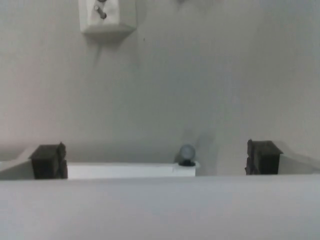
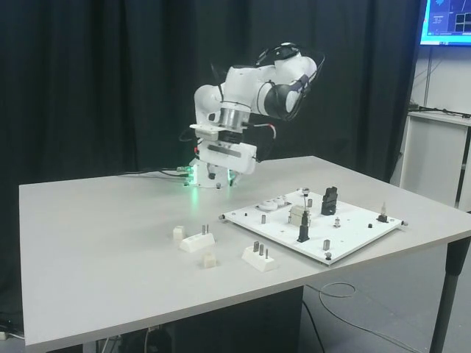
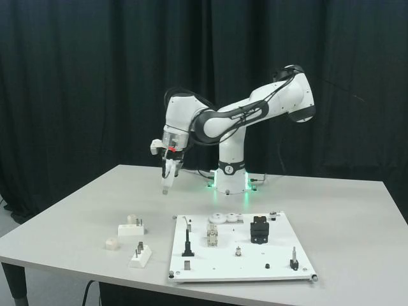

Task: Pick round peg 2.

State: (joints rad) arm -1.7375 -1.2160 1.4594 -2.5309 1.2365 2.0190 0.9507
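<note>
The Franka arm's gripper (image 3: pixel 166 185) is seen held high over the grey table (image 2: pixel 88 220), well apart from the white board (image 2: pixel 353 235) and on the arm-base side of it. The pegs are stood upright in small white holders on the table just beside the board's edge, away from the gripper. Which of them is round peg 2 cannot be told, but a round-topped peg (image 1: pixel 187 154) on a white holder (image 1: pixel 125 170) is shown in the wrist view, in line with the gap between the fingertips.

The approach is judged to be barely begun. It would be done well if the gripper were brought directly above the chosen peg, the gap centred on its shaft, and the descent kept vertical, so that the holder is not nudged or tipped. The grasp is best taken below the rounded top and the peg drawn straight up.

The black fingers (image 1: pixel 47 161) are spread wide apart; nothing is held between them and nothing is touched.
</note>
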